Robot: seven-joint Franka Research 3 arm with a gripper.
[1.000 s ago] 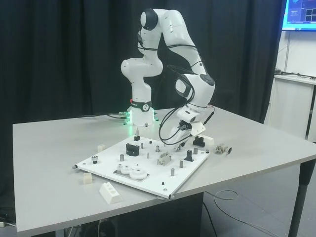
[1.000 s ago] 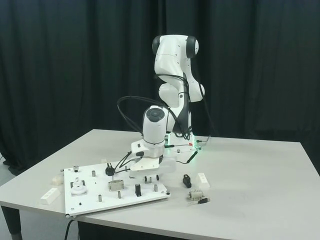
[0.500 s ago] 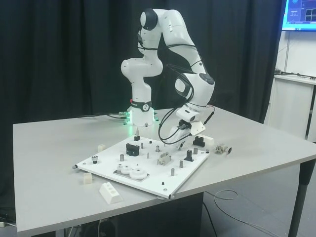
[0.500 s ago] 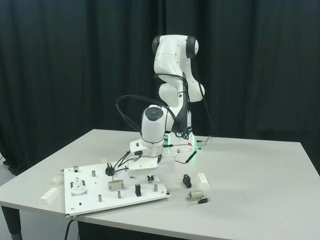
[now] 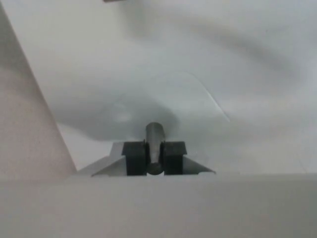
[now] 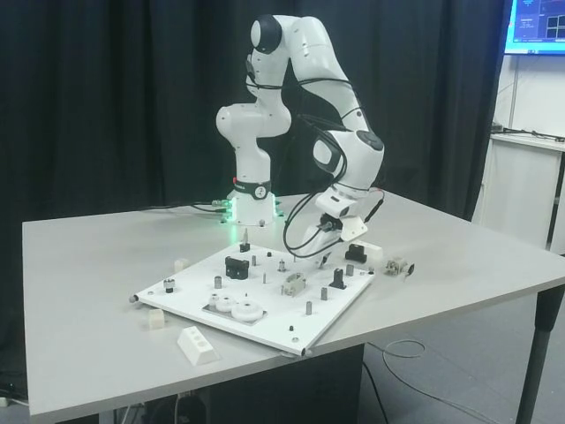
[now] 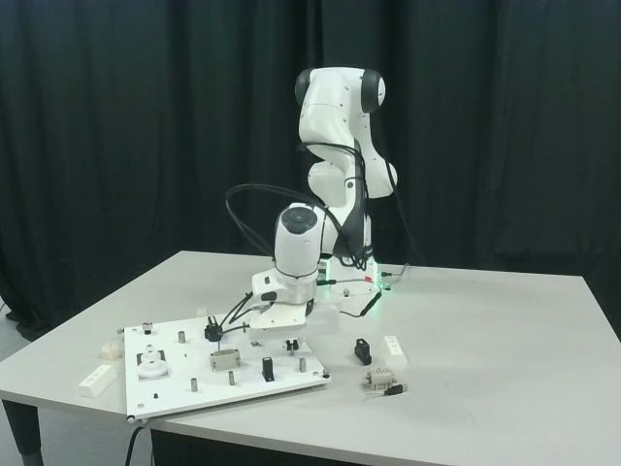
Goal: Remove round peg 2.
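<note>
In the wrist view a grey round peg (image 5: 154,141) stands upright between two black finger pads (image 5: 134,157), and my gripper (image 5: 154,159) is shut on it. Below the peg lies the white surface of the task board (image 5: 163,64). From the room cameras, my gripper (image 6: 333,256) (image 7: 289,342) hangs just above the right part of the white board (image 6: 265,305) (image 7: 184,374). The peg itself is too small to make out there.
Several small pegs, black holders and white gears (image 6: 238,307) stand on the board. A white block (image 6: 197,344) and a small cube (image 6: 156,320) lie near the table's front edge. A connector (image 6: 397,266) (image 7: 383,382) and a black part (image 7: 363,350) lie beside the board.
The arm's hand has risen a little above the board and shifted slightly towards the base. The parts on the board have not moved.
</note>
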